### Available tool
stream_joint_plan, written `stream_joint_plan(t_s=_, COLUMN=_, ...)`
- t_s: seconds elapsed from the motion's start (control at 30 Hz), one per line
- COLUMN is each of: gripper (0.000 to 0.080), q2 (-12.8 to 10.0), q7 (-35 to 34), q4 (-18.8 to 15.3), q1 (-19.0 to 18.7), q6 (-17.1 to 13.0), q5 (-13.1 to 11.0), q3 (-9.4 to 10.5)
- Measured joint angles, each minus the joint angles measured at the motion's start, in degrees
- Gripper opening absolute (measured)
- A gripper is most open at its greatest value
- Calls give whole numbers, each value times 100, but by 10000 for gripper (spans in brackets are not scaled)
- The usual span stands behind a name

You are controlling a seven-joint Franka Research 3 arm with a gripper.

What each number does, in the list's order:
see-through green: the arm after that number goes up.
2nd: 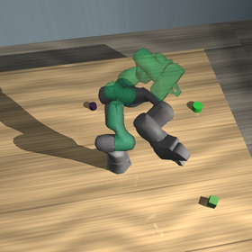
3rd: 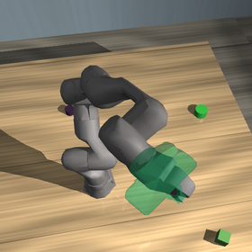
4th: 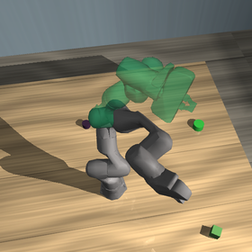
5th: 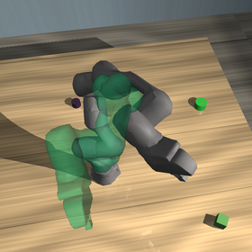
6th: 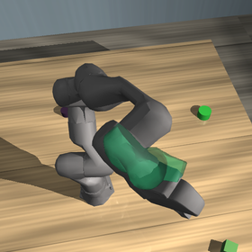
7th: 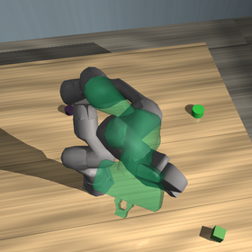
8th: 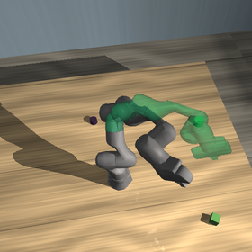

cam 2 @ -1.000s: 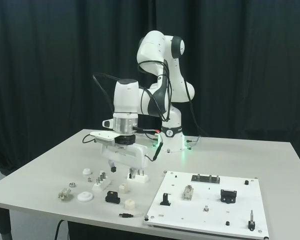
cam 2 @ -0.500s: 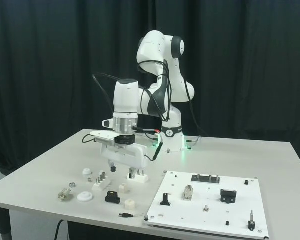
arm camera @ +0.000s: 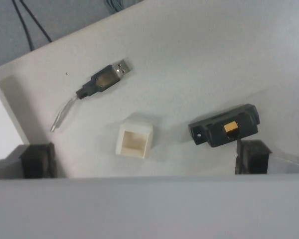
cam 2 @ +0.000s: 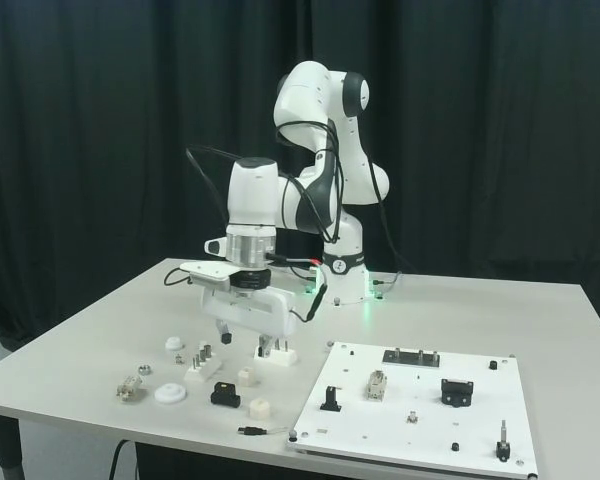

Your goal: Pick USB.

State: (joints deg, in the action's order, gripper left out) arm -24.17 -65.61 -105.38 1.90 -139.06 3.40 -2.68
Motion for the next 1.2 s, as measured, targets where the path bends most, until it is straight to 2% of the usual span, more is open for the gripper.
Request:
stream_joint_plan(t_s=0.37, gripper=800, q2=-7, q7=-53, q4=5, q1=-5, q6=-2, q5=35, q3=4)
stream_joint_plan(t_s=0.8, gripper=800, q2=-134, q7=-874, q4=208, q1=-7, q6=-75, q5=50, q3=4)
stream_joint_plan(t_s=1.0, gripper=800, q2=-271, q7=-1739, q4=370, q1=-22, q6=-72, q5=78, q3=4)
stream_joint_plan(t_s=1.2, gripper=800, q2=-436, q7=-2898, q4=564, q1=-74, q6=77, q5=241, q3=4)
